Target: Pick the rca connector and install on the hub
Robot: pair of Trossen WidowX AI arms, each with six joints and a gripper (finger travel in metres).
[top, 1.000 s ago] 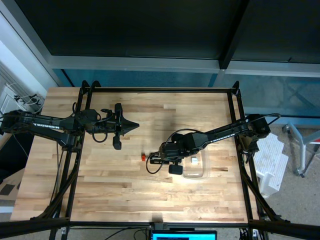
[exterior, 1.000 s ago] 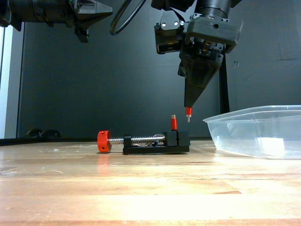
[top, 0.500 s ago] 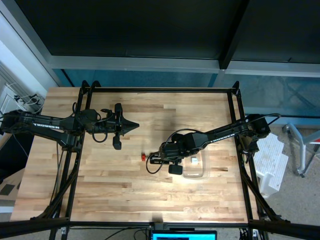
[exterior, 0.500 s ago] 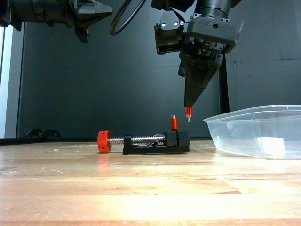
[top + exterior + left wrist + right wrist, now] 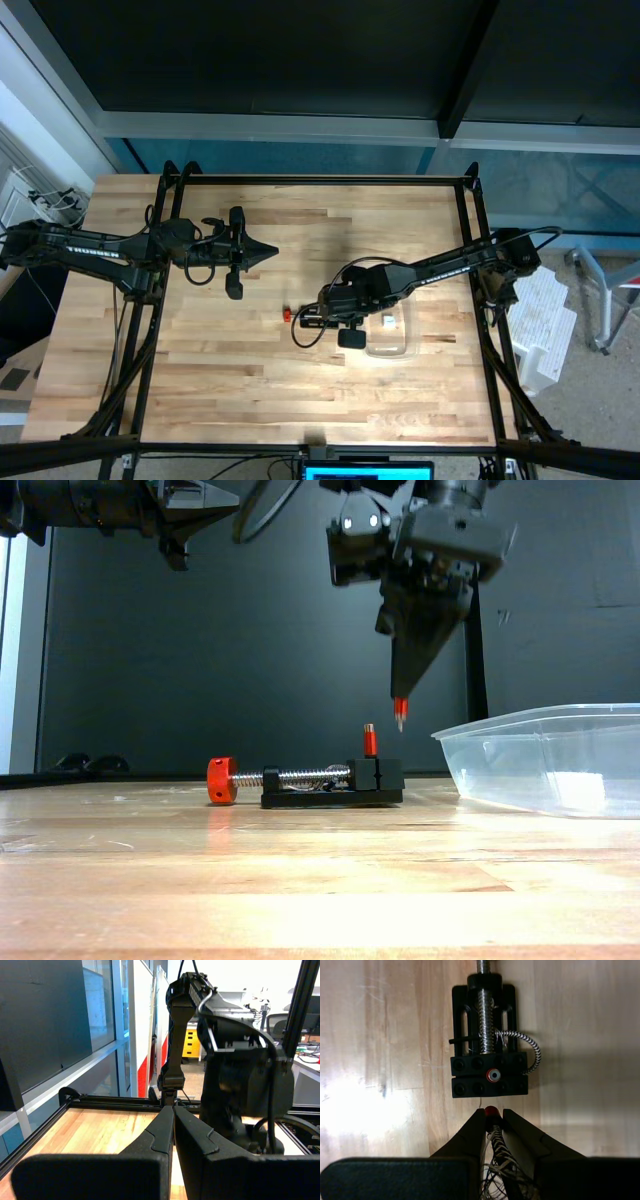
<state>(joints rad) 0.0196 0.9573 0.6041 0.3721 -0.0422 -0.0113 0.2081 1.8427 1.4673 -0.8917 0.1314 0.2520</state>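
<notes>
Since half a second ago the right gripper (image 5: 401, 694) has risen a little, so the rca connector (image 5: 490, 1110) pinched at its fingertips hangs slightly higher over the desk (image 5: 250, 390). It is near the desk's middle, somewhat toward the right edge. Only the connector's red tip shows between the jaws, and a braided lead (image 5: 499, 1152) trails back from it. The tip points down just beside the hub (image 5: 332, 780), short of the upright red socket (image 5: 369, 740) rather than over it. The plug looks tiny, light and stiff, probably slick, while its lead is soft. The present hold on the body behind the tip seems right, since it leaves the nose free to enter. The hub itself is small and may slide if pushed off-axis. A clear tray (image 5: 540, 732) holding a white piece (image 5: 388, 320) sits just beside the hub toward the right edge, close to the descent path. The hub's red knob (image 5: 221, 780) points toward the left edge. The left gripper (image 5: 173, 1110) is raised well apart near the left edge, fingers pressed together on nothing.
</notes>
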